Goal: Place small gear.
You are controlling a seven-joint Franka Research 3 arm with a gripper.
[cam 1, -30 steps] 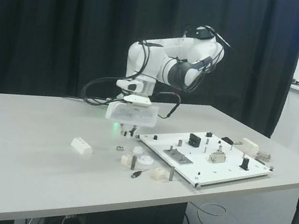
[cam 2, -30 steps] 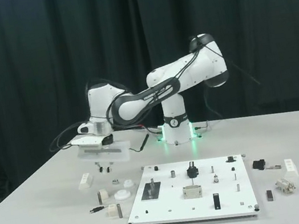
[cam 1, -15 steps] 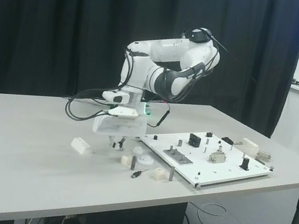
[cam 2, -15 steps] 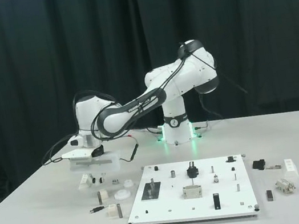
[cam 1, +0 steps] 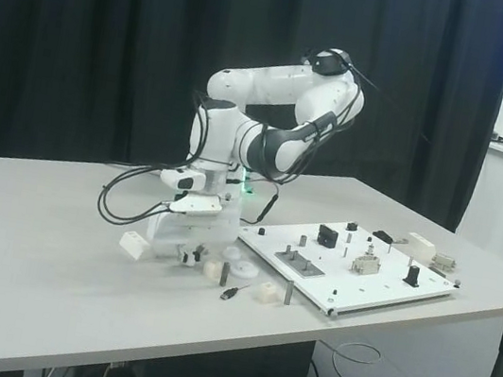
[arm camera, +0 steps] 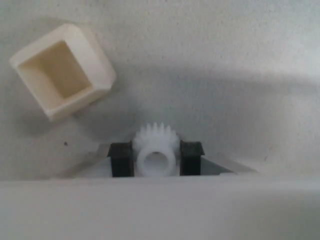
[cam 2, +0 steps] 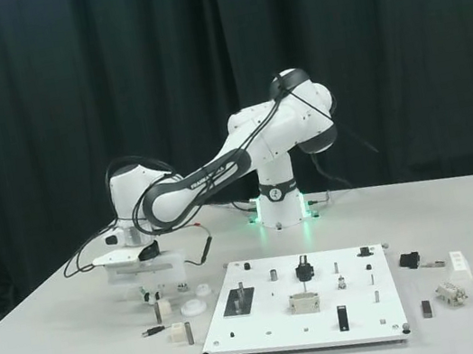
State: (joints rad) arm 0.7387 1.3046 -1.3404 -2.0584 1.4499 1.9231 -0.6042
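Low over table (cam 1: 51,243) | hand (arm camera: 156,159) clamps small gear (arm camera: 156,150) | arm (cam 2: 216,167) outstretched

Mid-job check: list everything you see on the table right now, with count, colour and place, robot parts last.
small gear: one, white, between the gripper's black fingertips, low over the table
open-topped block: one, white, on the table beside the gripper
assembly board: one, white, on the table in front of the robot base, carrying pegs and black fixtures
loose parts: several, mostly white, on the table between gripper and board
connector parts: a few, white and black, past the board's far side
table: one, grey
arm: one, white
gripper: one, shut on the small gear
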